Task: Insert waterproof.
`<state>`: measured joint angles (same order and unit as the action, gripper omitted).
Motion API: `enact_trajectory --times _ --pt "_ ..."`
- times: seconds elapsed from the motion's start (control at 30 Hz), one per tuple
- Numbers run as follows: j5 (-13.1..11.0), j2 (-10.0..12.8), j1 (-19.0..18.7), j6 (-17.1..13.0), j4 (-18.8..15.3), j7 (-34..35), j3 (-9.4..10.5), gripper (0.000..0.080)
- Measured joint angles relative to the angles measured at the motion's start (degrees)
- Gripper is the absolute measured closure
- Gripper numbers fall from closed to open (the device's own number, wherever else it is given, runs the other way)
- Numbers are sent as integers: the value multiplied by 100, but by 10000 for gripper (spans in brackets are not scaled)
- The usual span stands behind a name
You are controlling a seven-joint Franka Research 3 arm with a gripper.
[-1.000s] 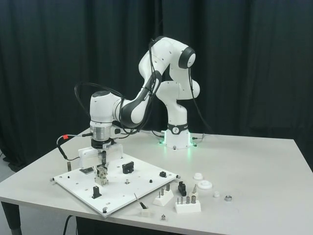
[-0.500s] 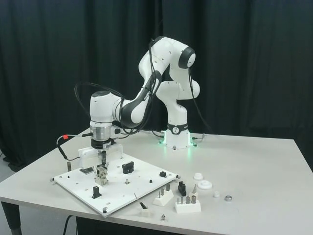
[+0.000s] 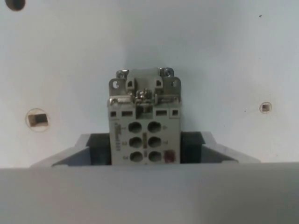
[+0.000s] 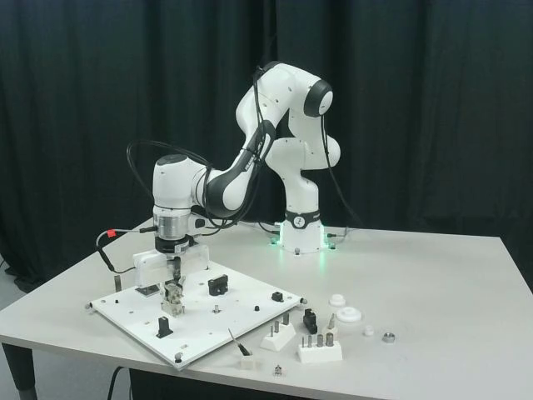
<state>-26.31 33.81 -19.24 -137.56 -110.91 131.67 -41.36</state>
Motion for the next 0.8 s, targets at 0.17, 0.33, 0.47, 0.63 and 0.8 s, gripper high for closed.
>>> enact_trajectory --times 0.17,0.33,0.47,0.63,0.8 --pt "0 1 -2 -9 0 5 0 492" --pt "0 1 -4 -14 -1 23 0 492" --pt "-14 -4 -3 -14 2 68 -3 492" --pt "-35 -4 -1 -4 8 83 -11 492" --pt "-35 -4 9 0 14 80 -21 492"
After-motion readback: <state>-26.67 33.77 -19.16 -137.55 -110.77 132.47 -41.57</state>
